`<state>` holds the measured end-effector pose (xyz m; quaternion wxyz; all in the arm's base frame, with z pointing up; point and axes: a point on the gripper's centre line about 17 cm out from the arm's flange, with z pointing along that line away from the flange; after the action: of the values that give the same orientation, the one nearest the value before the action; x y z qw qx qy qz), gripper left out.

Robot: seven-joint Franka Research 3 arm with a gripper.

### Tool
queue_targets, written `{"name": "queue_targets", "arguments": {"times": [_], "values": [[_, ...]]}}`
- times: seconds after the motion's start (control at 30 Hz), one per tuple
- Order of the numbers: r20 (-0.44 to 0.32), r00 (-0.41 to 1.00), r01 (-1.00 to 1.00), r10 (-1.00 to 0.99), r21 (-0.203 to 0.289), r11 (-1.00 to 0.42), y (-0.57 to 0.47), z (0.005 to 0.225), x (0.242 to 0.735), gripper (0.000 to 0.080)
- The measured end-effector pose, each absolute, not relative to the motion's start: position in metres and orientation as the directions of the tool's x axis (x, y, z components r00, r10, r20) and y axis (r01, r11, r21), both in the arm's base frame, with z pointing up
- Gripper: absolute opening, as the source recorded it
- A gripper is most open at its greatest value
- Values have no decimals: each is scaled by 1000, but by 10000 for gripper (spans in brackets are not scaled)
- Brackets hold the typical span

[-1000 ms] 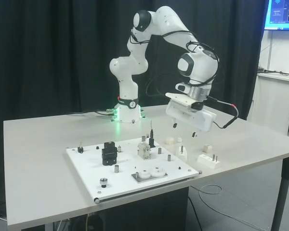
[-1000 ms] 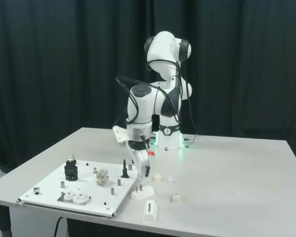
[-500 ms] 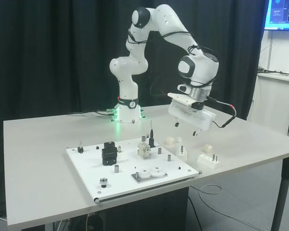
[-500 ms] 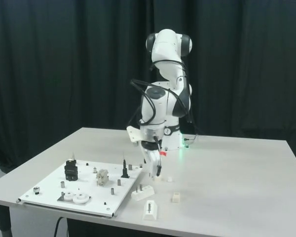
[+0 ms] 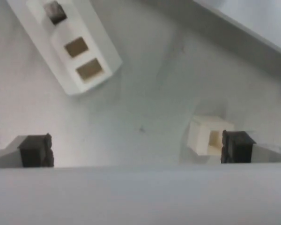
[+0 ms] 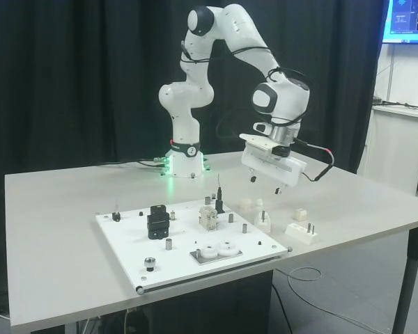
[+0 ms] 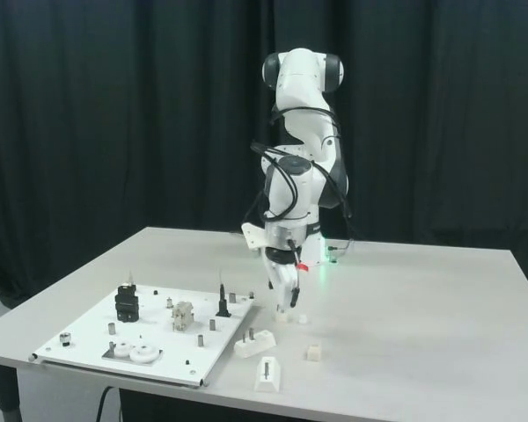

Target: Pick small gear.

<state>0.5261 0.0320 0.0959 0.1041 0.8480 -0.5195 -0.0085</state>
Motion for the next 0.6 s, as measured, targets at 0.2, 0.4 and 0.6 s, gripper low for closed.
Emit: {"name": "queue_targets", "arguments": {"times": [0.2, 0.4, 0.6], "values": [[93, 459, -883, -884, 157, -442, 35, 93, 518, 800], [89, 458, -885, -884, 137, -445, 39, 87, 509, 800], [74, 461, -884, -884, 124, -451, 49, 77, 496, 800]]}}
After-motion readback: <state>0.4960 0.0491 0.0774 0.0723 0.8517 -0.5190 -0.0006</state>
